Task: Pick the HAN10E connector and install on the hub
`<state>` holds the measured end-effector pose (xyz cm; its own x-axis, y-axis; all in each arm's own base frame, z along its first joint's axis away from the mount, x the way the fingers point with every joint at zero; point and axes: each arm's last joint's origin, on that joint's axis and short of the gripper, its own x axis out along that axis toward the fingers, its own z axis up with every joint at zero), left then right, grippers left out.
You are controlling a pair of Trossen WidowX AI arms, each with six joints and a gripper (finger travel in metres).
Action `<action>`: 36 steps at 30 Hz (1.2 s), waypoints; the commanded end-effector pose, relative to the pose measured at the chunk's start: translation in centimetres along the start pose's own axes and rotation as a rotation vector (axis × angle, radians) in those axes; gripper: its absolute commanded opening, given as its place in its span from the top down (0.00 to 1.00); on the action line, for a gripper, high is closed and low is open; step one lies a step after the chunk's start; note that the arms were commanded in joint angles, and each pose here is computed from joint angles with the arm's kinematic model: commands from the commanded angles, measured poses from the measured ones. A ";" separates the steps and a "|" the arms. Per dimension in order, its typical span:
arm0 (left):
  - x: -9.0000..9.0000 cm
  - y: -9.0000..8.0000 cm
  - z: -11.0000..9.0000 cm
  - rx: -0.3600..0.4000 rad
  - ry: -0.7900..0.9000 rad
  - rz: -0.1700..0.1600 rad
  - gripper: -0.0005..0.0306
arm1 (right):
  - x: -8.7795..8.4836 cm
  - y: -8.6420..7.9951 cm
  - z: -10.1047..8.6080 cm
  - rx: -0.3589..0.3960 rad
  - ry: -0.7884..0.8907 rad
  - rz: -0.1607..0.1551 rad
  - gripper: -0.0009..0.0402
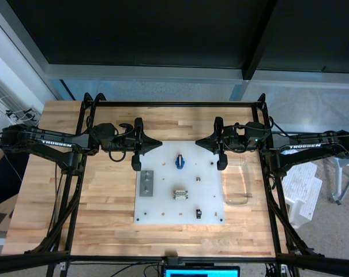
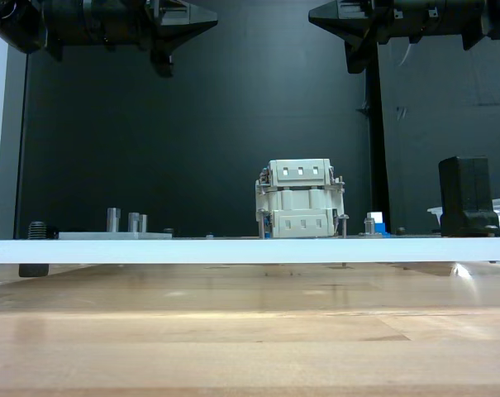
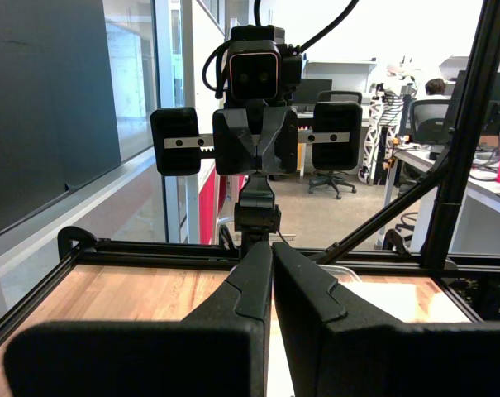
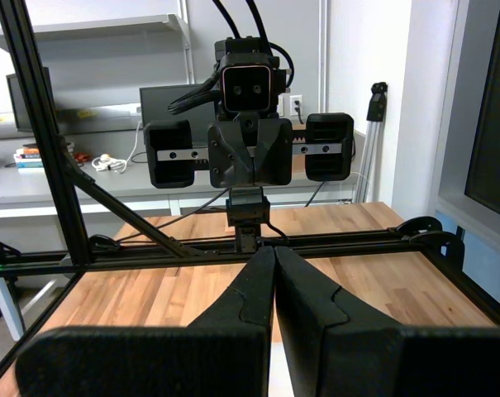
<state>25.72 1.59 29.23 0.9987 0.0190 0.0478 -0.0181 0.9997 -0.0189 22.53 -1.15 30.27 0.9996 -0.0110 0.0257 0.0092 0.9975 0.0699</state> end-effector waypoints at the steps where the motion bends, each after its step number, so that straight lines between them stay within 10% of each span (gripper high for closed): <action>1: 0.0 0.0 0.0 0.000 0.000 0.000 0.98 | 0.0 0.0 0.0 -0.001 0.001 0.000 0.98; 36: 0.0 0.0 0.0 0.000 0.000 0.000 0.98 | 0.0 0.0 -0.2 0.000 0.023 -0.002 0.98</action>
<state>25.72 1.58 29.22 0.9987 0.0186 0.0474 -0.0177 0.9997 -0.0189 22.55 -1.15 30.04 0.9999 -0.0111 0.0029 0.0108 0.9975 0.0698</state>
